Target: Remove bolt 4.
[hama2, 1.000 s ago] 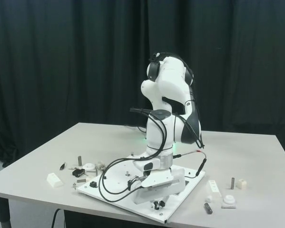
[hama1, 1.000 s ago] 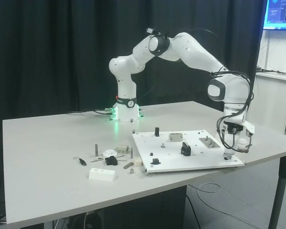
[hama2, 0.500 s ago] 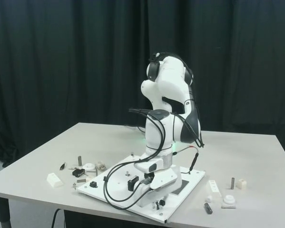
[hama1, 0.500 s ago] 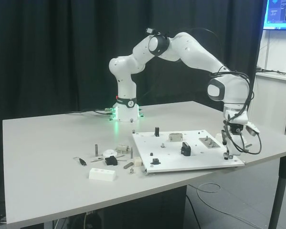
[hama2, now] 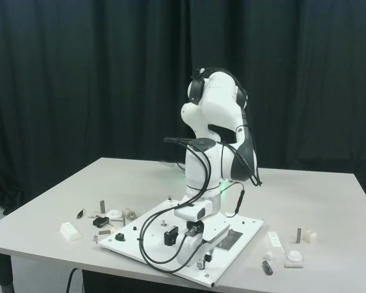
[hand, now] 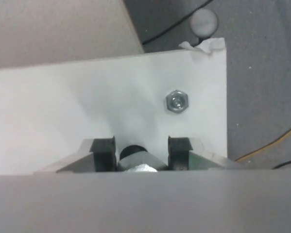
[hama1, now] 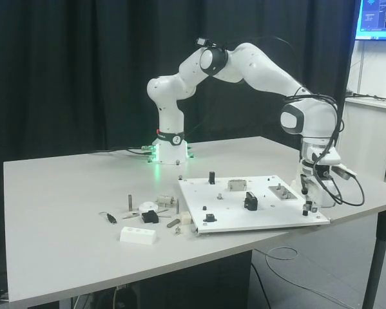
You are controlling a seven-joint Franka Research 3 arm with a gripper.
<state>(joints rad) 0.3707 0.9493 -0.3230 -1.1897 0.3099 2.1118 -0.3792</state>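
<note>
Bolt 4 (hand: 133,154), short with a black head, stands upright near the front right corner of the white plate (hama1: 263,215) in the first room view. My gripper (hand: 141,154) points straight down over it, one black finger (hand: 104,154) on each side, shut on the bolt's head. In the first room view the gripper (hama1: 307,206) sits low on that corner. In the second room view the gripper (hama2: 201,259) is at the plate's (hama2: 147,235) near edge, partly hidden by looping black cables.
A hex nut (hand: 177,102) sits on the plate close to the bolt, by the plate's corner and the table edge. Black blocks (hama1: 250,201) and a metal frame (hama1: 237,185) stand on the plate. Loose parts, among them a white block (hama1: 138,235), lie beside it.
The wrist has turned about its vertical axis over the bolt, and the camera and cable have swung round to the far side. The gripper stayed at the plate's corner.
</note>
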